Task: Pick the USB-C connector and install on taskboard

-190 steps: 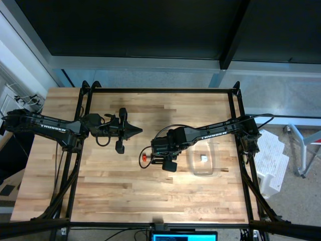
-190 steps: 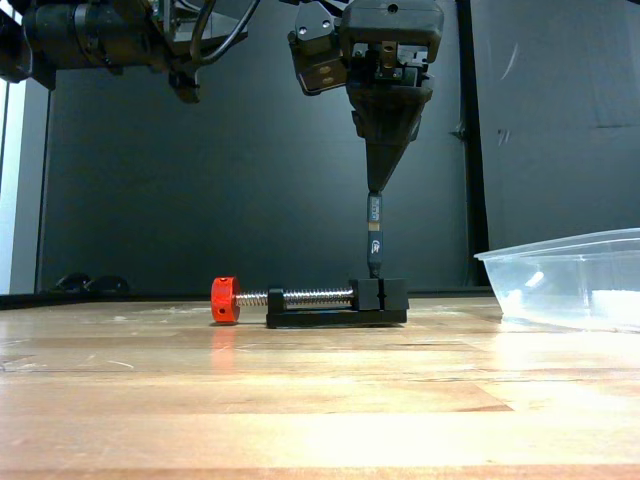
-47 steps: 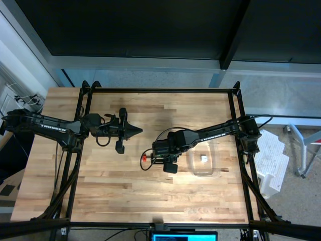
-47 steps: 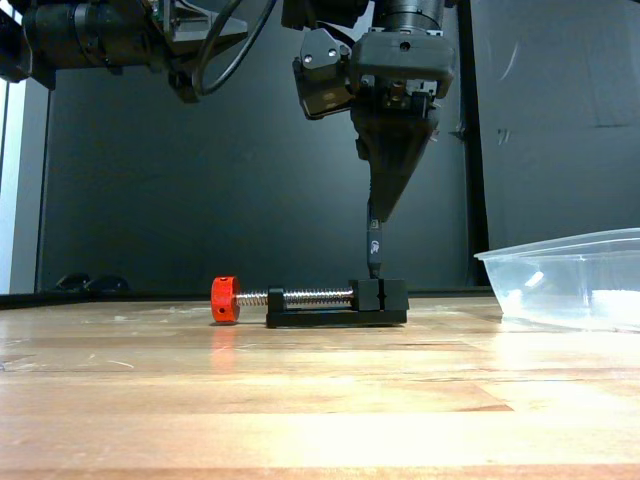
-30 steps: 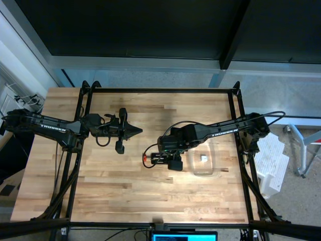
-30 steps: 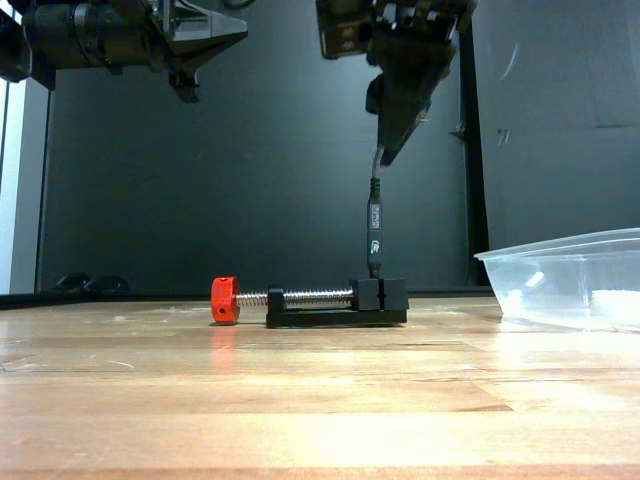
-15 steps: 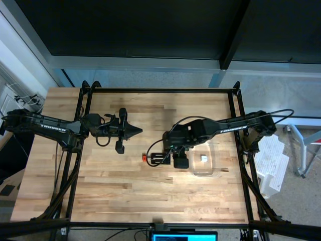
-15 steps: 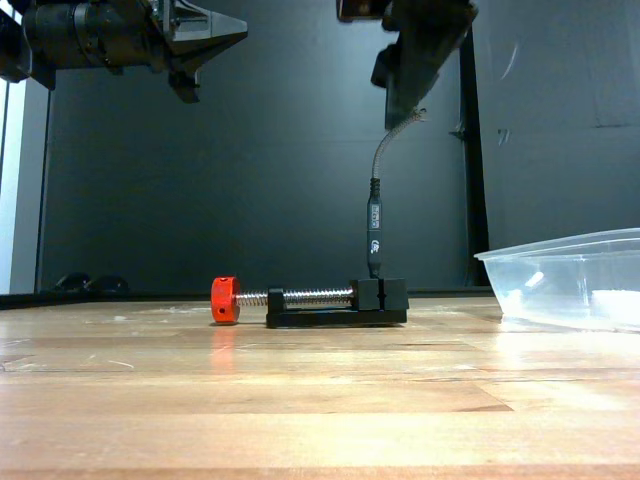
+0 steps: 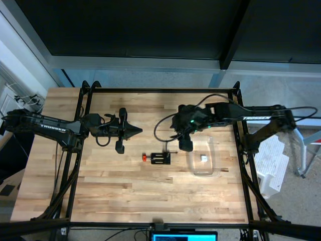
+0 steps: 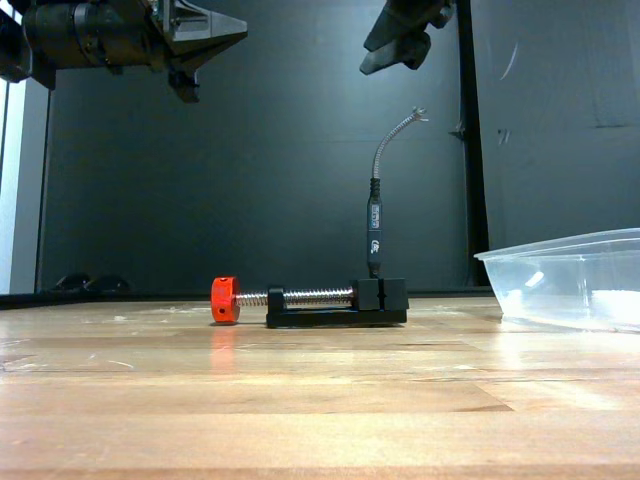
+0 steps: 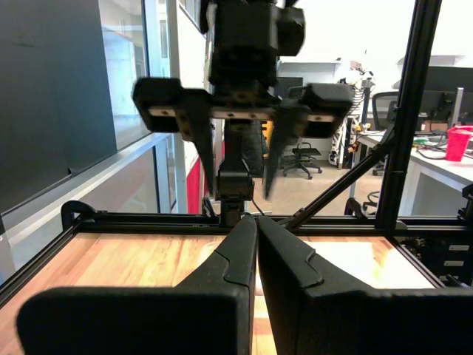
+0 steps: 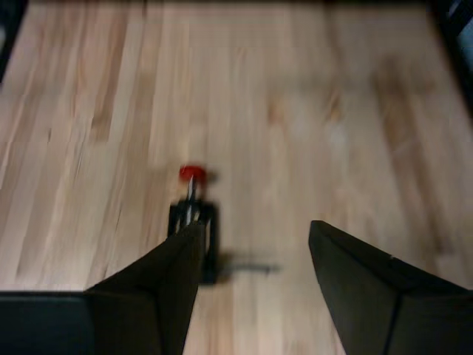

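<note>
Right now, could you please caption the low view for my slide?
USB-C connector stands upright in the taskboard; open right gripper hangs above it, shut left gripper parked high at left.

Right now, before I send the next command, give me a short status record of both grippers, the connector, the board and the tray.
left gripper: shut, empty, high at the table's left, away from the board
right gripper: open, empty, raised well above the connector
taskboard: small black block with red-orange knob, flat on wooden table
USB-C connector: thin black plug standing upright in the taskboard, stem curving free on top
clear plastic tray: right of the board, holds a small white square piece
task state: connector looks seated, nothing gripping it
</note>
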Robot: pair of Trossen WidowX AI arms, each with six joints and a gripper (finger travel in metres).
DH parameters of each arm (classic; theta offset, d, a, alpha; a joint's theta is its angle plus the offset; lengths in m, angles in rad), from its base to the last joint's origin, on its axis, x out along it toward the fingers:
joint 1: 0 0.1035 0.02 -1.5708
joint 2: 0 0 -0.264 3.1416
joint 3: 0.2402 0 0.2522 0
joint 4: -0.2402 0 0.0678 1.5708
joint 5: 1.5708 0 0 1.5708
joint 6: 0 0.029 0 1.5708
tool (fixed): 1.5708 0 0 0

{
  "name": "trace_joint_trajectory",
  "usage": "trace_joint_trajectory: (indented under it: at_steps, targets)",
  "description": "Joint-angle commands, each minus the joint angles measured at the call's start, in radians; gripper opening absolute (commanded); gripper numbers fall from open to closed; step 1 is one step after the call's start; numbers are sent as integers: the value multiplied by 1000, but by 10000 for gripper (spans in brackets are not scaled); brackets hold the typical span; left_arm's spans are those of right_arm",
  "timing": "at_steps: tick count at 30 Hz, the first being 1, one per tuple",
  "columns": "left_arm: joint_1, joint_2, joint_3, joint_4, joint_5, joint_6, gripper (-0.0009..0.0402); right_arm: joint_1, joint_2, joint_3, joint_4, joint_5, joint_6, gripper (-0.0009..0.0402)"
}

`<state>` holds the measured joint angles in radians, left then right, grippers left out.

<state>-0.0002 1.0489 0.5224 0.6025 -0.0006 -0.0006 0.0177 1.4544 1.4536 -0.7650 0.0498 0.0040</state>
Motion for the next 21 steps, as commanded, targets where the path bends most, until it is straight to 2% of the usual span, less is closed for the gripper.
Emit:
trace_joint_trajectory:
  at_steps: [1,2,10,14,18,21]
  targets:
    - [0,0,0,0,0,0,0,-21,-84,-127,172,-61,-14,141]
    - [0,0,0,0,0,0,0,-23,-110,-166,231,-72,-12,125]
    - [0,0,0,0,0,0,0,-24,-267,-454,666,-69,-12,-3]
    - [0,0,0,0,0,0,0,-27,-319,-571,841,-66,-10,7]
    - [0,0,0,0,0,0,0,-37,-363,-675,999,-39,-3,1]
    - [0,0,0,0,0,0,0,-37,-384,-740,1119,-38,20,-1]
